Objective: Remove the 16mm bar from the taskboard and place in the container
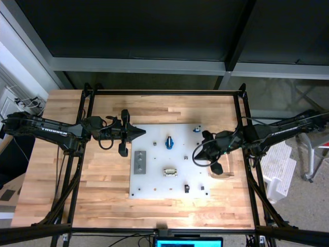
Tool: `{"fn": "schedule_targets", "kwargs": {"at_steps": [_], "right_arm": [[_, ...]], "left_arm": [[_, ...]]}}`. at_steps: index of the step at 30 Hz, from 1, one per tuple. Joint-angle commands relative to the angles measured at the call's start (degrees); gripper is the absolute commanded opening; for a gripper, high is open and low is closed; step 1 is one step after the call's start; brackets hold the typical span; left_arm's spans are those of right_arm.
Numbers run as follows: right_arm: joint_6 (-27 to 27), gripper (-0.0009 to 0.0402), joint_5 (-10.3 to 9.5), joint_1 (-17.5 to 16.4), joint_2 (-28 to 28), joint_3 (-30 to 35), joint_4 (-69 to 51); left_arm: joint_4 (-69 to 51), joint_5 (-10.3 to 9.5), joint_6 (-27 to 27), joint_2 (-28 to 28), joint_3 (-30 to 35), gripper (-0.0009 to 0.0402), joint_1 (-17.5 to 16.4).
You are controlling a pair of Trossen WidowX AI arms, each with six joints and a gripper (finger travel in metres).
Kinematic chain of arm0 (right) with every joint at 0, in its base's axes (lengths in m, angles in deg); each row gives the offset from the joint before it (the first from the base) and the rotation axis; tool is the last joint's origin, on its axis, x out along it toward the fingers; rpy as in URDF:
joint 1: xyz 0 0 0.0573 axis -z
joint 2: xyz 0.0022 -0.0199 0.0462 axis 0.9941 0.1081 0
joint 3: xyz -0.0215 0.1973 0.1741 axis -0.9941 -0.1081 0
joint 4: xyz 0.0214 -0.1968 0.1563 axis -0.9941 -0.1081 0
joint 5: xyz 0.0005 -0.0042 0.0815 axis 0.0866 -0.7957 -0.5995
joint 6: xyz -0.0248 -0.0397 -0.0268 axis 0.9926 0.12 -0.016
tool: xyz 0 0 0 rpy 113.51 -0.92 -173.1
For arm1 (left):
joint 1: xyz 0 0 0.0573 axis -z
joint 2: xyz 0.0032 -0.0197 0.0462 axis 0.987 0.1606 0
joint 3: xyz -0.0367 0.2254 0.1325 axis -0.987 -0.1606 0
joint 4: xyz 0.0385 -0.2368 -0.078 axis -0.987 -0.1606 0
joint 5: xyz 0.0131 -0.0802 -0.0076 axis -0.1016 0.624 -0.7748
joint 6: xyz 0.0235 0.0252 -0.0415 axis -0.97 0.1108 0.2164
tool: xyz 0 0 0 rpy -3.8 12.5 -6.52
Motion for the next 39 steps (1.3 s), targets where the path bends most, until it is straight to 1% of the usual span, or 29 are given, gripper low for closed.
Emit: {"fn": "schedule_targets", "kwargs": {"at_steps": [1, 2, 7, 9, 12, 15, 18, 21, 25, 28, 32, 39], "right_arm": [[-3.54, 0.0, 0.26, -3.19, 2.29, -0.02, -1.14], [-4.85, 0.0, 0.68, -4.17, 2.97, 0.09, -1.99], [-9.77, 0.0016, 4.44, -9.14, 7.43, 3.65, -10.69], [-11.52, 0.0026, 5.03, -10.67, 9.66, 5.84, -13.46], [-13.7, 0.0042, 5.2, -12.33, 13.51, 9.51, -17.03], [-14.93, 0.0058, 6.19, -13.77, 18.05, 13.99, -21.44], [-16.52, 0.0077, 6.05, -14.43, 22.75, 18.21, -25.44], [-18.14, 0.0108, 5.9, -14.71, 26.99, 21.88, -28.87], [-19.8, 0.0167, 5.97, -15.1, 31.52, 26.05, -32.37], [-20.02, 0.0212, 5.53, -15.26, 34.32, 28.59, -34.21], [-21.29, 0.0253, 5.53, -15.39, 37.31, 30.16, -34.42], [-24.2, 0.0304, 5.51, -15.76, 41.79, 30.69, -34.34]], "left_arm": [[0.0, 0.0, 0.0, -0.02, 0.0, 0.0, 0.0], [0.0, 0.0, -0.02, 0.0, 0.0, 0.0, 0.0], [-0.02, 0.0, 0.0, 0.0, 0.0, 0.0, 0.0], [0.0, 0.0, 0.0, 0.0, 0.0, 0.0, -0.02], [0.0, 0.0, 0.0, 0.0, 0.0, 0.0, -0.02], [0.0, 0.0, 0.0, 0.0, 0.0, 0.0, 0.0], [0.0, 0.0, 0.0, 0.0, 0.0, 0.0, -0.02], [0.0, 0.0, 0.0, 0.0, 0.0, 0.0, 0.0], [0.0, 0.0, 0.0, 0.0, 0.0, 0.0, 0.0], [0.0, 0.0, -0.02, 0.0, 0.0, 0.0, 0.0], [0.0, 0.0, 0.0, 0.0, 0.0, 0.0, 0.0], [0.0, 0.0, 0.0, 0.0, 0.0, 0.0, -0.02]]}}
